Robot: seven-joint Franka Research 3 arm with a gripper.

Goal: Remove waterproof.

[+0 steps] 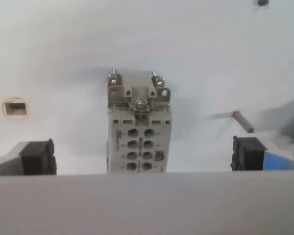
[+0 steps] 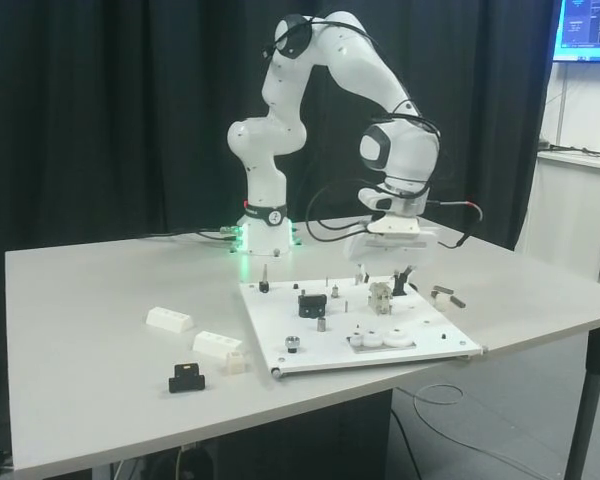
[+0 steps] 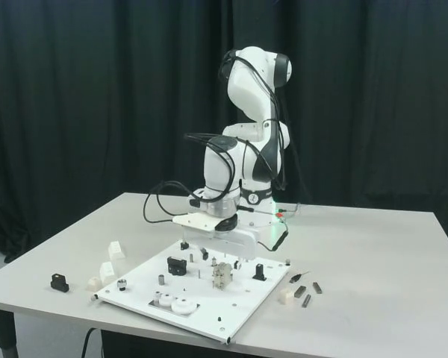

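**End effector poised above the connector, fingers spread to either side**

The waterproof connector (image 1: 138, 128) stands on the white board (image 2: 420, 345), which lies on the grey table (image 2: 100, 290). In the wrist view it appears as a pale rectangular block with two columns of round sockets on its face and a metal bracket with two screws at one end. The end effector (image 1: 143, 155) hangs over it, released: its two black fingertips (image 1: 38, 156) sit well apart, one on each side of the block, and neither touches it.

The relation that counts is the alignment. The connector lies almost midway between the fingertips, and its long axis runs across the line joining them, so the fingers would close on its two long flanks. Both room views agree: the wrist hovers above the part (image 3: 222, 274), with a visible gap between the fingers and the board. A mostly straight descent looks like what the coming move calls for, followed by a squeeze on the narrow width.

Other small fittings stand on the board near the connector, among them a black block (image 2: 312, 303) and a thin pin (image 1: 243, 121) off to one side; the pin lies outside the span of the fingers. A few loose white pieces (image 2: 168, 319) rest on the table away from the board.
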